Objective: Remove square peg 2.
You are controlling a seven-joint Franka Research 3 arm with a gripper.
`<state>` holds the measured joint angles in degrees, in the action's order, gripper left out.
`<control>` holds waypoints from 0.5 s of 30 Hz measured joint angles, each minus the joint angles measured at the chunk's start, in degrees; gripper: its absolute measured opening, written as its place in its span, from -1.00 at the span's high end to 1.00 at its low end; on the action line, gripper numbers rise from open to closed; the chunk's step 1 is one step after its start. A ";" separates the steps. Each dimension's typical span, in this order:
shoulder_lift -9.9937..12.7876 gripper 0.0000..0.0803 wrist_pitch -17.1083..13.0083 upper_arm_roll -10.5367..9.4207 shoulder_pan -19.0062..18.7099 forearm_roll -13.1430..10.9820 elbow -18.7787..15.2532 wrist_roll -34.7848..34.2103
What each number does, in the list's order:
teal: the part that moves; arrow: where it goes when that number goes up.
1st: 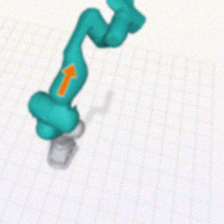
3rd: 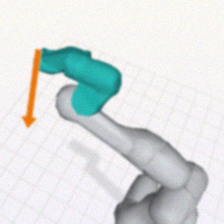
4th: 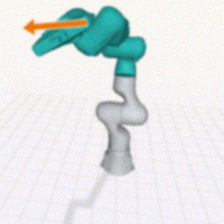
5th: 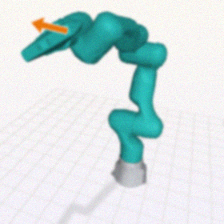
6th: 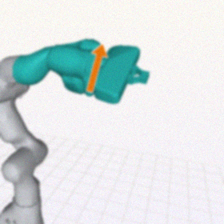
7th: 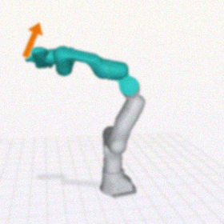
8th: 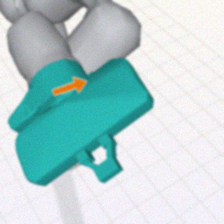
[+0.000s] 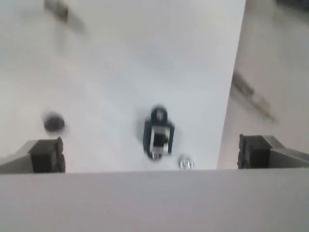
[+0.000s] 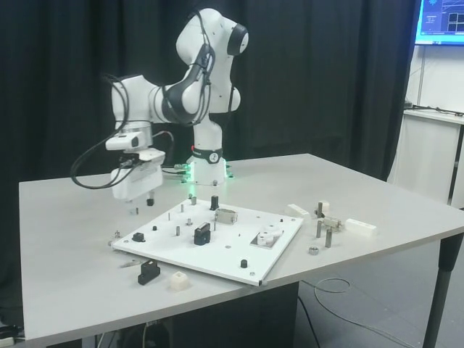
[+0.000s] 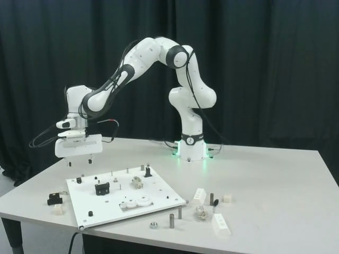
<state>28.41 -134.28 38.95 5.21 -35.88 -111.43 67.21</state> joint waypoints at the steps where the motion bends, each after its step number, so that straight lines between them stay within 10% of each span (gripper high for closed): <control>1: -0.06 -0.99 0.09 0.00 -0.49 0.14 0.06 -1.09; 15: -0.08 -0.99 1.74 -0.05 -5.92 4.99 0.59 -18.86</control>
<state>28.33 -132.54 38.90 -0.71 -30.89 -110.84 48.35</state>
